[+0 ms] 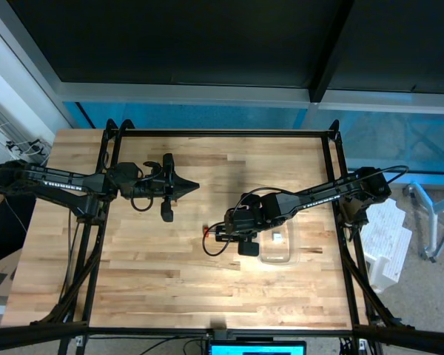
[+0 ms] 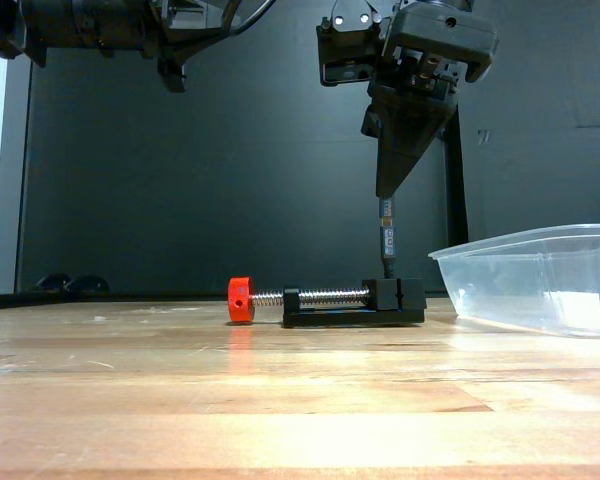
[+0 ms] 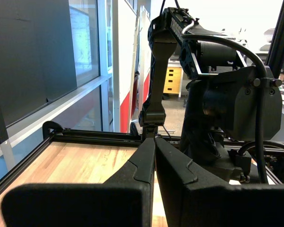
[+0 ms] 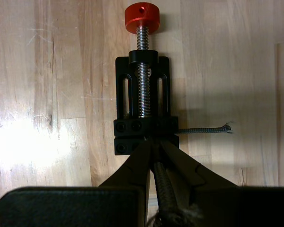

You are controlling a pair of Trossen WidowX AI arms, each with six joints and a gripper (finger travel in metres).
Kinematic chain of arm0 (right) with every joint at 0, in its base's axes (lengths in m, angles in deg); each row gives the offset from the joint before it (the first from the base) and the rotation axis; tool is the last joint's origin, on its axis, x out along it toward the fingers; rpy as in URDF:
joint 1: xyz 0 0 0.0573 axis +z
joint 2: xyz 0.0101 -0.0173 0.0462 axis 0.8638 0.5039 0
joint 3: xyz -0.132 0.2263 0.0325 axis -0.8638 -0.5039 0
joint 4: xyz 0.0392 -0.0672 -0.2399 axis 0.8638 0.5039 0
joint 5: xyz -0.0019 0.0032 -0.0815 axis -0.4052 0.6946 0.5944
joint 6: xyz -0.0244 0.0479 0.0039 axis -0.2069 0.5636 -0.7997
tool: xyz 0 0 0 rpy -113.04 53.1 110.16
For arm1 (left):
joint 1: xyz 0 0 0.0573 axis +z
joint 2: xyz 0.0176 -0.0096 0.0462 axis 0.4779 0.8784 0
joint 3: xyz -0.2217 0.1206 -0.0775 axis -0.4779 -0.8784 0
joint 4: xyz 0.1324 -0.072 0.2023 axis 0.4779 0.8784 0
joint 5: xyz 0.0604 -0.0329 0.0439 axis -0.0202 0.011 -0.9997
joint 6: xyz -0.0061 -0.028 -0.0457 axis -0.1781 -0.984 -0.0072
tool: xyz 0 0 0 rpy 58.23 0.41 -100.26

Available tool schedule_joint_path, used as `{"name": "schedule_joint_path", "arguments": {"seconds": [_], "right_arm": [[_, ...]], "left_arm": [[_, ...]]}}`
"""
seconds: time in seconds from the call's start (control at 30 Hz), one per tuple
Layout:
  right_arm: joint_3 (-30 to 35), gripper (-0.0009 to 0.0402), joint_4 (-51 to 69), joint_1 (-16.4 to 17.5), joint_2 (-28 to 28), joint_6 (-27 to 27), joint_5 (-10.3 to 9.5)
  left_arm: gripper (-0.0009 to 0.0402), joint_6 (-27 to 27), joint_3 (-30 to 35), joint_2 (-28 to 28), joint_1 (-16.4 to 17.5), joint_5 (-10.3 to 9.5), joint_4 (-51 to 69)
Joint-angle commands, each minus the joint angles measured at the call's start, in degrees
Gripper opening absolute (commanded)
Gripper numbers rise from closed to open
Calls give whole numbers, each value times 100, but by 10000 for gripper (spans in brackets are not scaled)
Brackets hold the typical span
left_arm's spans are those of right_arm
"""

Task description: Pick the usb-c connector and install on the hub

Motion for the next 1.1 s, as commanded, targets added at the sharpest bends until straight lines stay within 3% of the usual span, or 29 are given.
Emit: {"name": "schedule_joint_path", "arguments": {"seconds": [0.03, 1.1], "right_arm": [[0, 0, 11, -2, 0, -7, 2], [-426, 0, -424, -2, -2, -22, -42]], "left_arm": [[0, 2, 2, 2, 2, 2, 0], [0, 2, 2, 2, 2, 2, 0]]}}
